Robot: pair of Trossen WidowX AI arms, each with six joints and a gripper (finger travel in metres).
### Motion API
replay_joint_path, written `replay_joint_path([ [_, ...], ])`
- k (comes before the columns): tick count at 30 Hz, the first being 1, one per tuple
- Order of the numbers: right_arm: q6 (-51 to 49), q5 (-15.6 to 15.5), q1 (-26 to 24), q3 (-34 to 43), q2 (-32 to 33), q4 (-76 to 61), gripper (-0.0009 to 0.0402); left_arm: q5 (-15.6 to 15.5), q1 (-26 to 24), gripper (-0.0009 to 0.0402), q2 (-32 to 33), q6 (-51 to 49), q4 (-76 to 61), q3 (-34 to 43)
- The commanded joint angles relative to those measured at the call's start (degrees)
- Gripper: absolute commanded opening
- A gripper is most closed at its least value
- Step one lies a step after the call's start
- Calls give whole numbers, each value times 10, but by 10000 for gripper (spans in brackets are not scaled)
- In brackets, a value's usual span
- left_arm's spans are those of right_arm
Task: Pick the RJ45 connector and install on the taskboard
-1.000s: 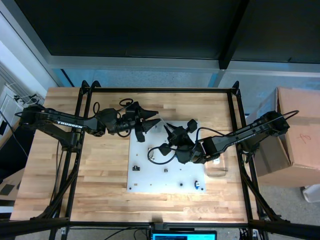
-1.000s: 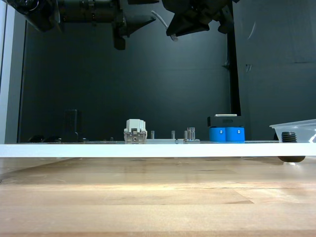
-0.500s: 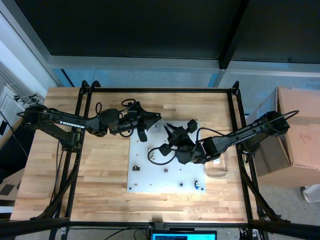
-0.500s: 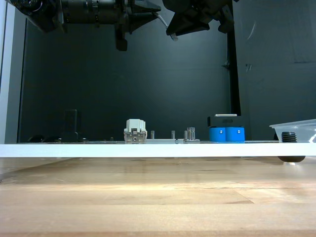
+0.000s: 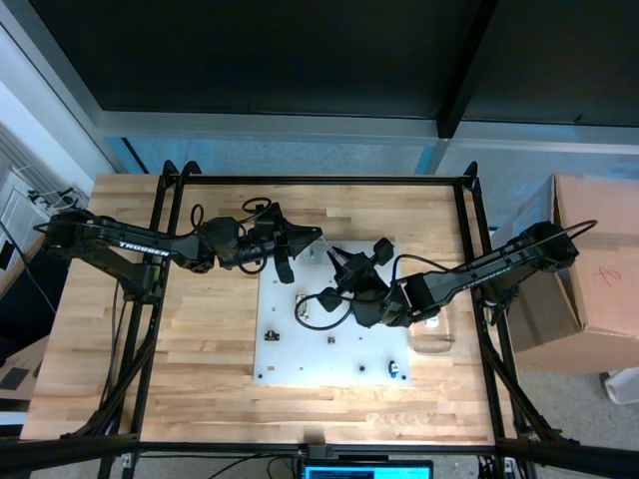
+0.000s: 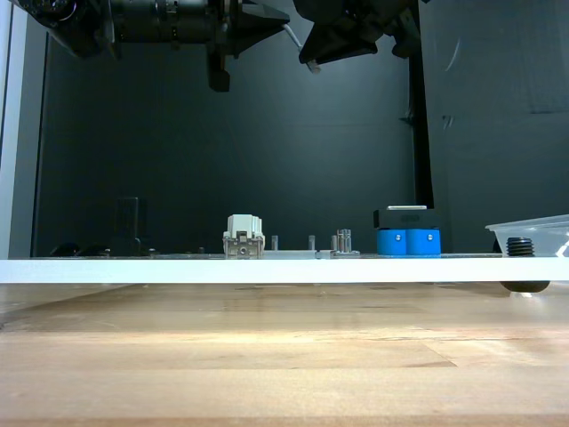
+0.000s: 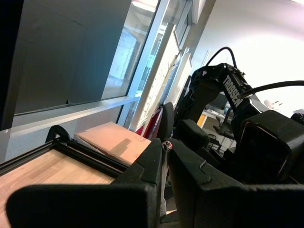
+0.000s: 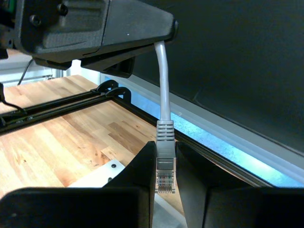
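Grey RJ45 connector [image 8: 165, 168] aloft, gripped by right pincer [image 8: 165, 151]; left pincer [image 7: 165, 147] pinches its cable [image 8: 163, 80].

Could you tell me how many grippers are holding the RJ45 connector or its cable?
2. The right gripper clamps the RJ45 connector at its plug; the left gripper is shut on its cable. Both are high above the taskboard.

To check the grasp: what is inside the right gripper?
The connector is held between the right gripper's fingers, high above the board; the fingers cover its sides. The left gripper, close beside, is shut on its cable.
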Motion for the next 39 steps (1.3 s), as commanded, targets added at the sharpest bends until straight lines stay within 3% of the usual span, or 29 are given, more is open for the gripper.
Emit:
replay_joint_path([
  [1,-17,-48,1,3,-15,-4,109,5,0,4,0,1,-1,0],
  [3,-17,-124,-1,3,-29,-8,142,6,0,2,0,1,-4,0],
  [4,-16,-146,-4,3,-37,-10,156,11,0,1,0,2,-6,0],
  [8,-15,-181,-7,3,-65,-44,190,49,0,1,0,27,-29,0],
  [13,-15,-228,-23,3,-100,-130,191,92,0,-1,0,53,-51,-1],
  [22,-48,-466,-87,3,-115,-202,190,172,0,1,0,88,-63,-1],
  [27,-74,-549,-101,3,-115,-226,189,229,1,0,0,115,-97,-1],
  [30,-75,-601,-107,4,-115,-239,189,239,1,1,0,121,-117,-1],
  [35,-93,-616,-108,50,-83,-313,189,278,2,1,0,124,-126,-1],
  [39,-104,-654,-114,119,-38,-361,189,287,2,1,0,125,-126,-1],
])
